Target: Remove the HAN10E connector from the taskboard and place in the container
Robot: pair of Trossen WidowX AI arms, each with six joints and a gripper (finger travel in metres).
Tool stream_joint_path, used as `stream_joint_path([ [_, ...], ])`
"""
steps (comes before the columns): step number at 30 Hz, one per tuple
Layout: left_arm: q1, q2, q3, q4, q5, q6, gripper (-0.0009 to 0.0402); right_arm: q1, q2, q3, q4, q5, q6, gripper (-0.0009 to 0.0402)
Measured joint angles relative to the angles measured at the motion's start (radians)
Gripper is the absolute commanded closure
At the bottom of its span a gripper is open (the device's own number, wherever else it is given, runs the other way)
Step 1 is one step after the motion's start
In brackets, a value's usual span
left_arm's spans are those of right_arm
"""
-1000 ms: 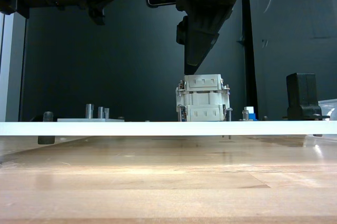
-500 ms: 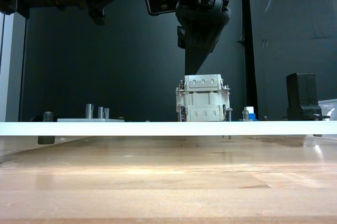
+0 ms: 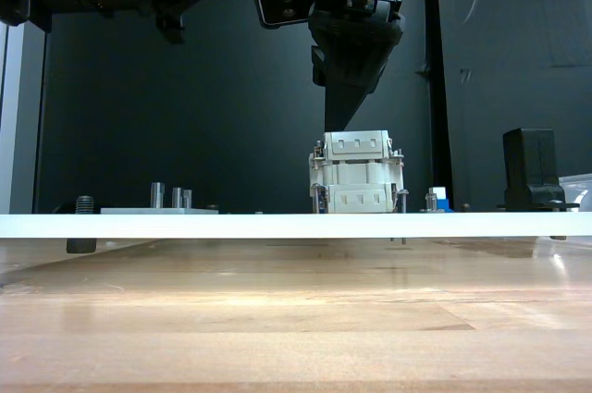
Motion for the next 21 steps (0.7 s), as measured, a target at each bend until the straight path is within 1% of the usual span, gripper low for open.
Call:
stream_joint_path([
  [21,0.0,0.0,0.0,0.0,0.0,0.0,0.0393,0.0,-0.002,0.0,-0.018,0.0,0.011,0.0393],
])
